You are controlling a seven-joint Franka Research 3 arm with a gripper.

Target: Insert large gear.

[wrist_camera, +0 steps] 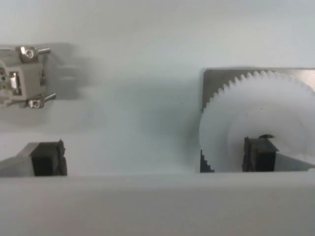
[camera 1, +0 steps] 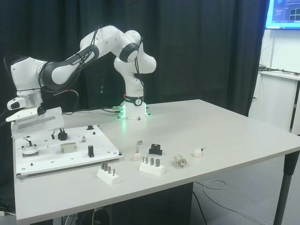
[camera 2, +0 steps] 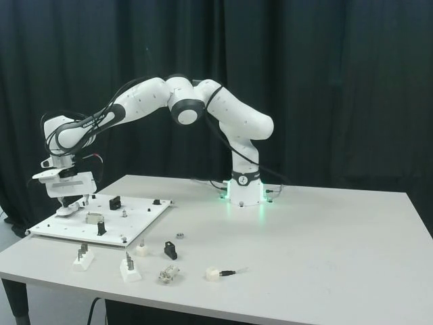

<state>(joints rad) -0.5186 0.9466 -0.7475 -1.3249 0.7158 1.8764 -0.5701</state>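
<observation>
The large white gear [wrist_camera: 261, 123] lies flat on a grey metal plate [wrist_camera: 211, 81] at the far left end of the white assembly board [camera 1: 101, 143]. My gripper [wrist_camera: 154, 157] hangs low over it with the fingers wide open. One black fingertip [wrist_camera: 259, 155] sits over the gear's raised hub, and the other stands far off above bare board. In the first room view the gripper [camera 1: 29, 140] is just above the gear [camera 1: 29, 151]. The second room view shows the gripper [camera 2: 65, 202] right over the gear [camera 2: 65, 210].
A grey connector [wrist_camera: 22, 76] is fixed on the board close by. The board also carries a black upright part [camera 1: 90, 150] and small pegs. In front of it stand two white peg blocks [camera 1: 108, 174], a black bracket [camera 1: 155, 150] and a metal plug [camera 1: 179, 160].
</observation>
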